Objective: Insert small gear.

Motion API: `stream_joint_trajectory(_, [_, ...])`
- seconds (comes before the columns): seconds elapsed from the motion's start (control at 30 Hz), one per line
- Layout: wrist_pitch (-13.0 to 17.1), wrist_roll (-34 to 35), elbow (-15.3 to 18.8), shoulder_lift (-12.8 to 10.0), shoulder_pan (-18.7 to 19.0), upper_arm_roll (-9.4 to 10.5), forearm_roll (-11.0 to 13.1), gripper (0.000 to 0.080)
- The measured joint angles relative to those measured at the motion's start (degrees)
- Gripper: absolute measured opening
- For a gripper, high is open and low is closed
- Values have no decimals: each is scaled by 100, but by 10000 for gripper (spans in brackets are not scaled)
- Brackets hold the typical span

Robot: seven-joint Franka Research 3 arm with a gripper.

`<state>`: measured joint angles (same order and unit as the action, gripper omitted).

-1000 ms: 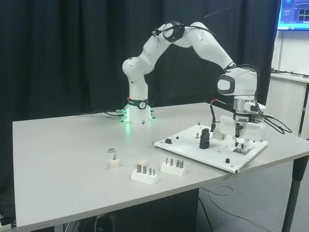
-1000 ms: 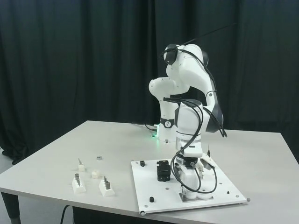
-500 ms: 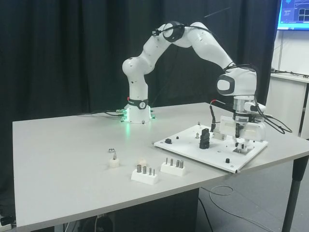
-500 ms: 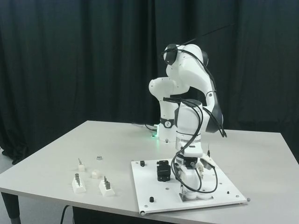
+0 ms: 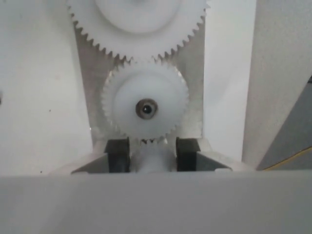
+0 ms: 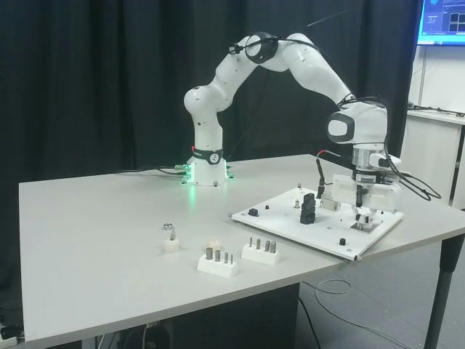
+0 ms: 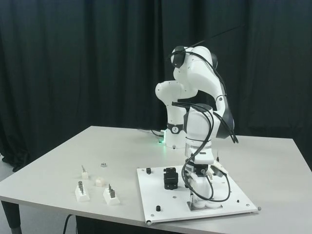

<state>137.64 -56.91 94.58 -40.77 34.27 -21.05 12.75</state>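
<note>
— Where's the small gear (image 5: 150,158)?

— From the wrist view I see it low between the two black fingertips (image 5: 117,152), its teeth touching the middle gear (image 5: 145,103) — that one sits on a metal pin (image 5: 146,108) and meshes with the large gear (image 5: 139,22) beyond it.

— And the pincer?

— The gripper (image 5: 152,156) is clamped on the small gear, a pad on each side. In the room views I have the white arm (image 6: 290,62) bent down over the white board (image 6: 290,218) on the grey table (image 6: 102,211), the gripper (image 7: 200,199) low over the board's near corner. White peg blocks (image 6: 218,263) sit well apart from it.
</note>
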Motion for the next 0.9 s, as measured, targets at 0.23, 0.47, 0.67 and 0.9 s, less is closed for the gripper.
stream_joint_trajectory(0.23, [-192,0,-42,0,-8,-12,-1,200])
stream_joint_trajectory(0.47, [-238,0,-54,0,-11,-17,-1,200])
stream_joint_trajectory(0.67, [-236,0,-69,-12,-12,-16,-1,200])
stream_joint_trajectory(0.9, [-216,0,-102,-37,-19,-16,-1,200])
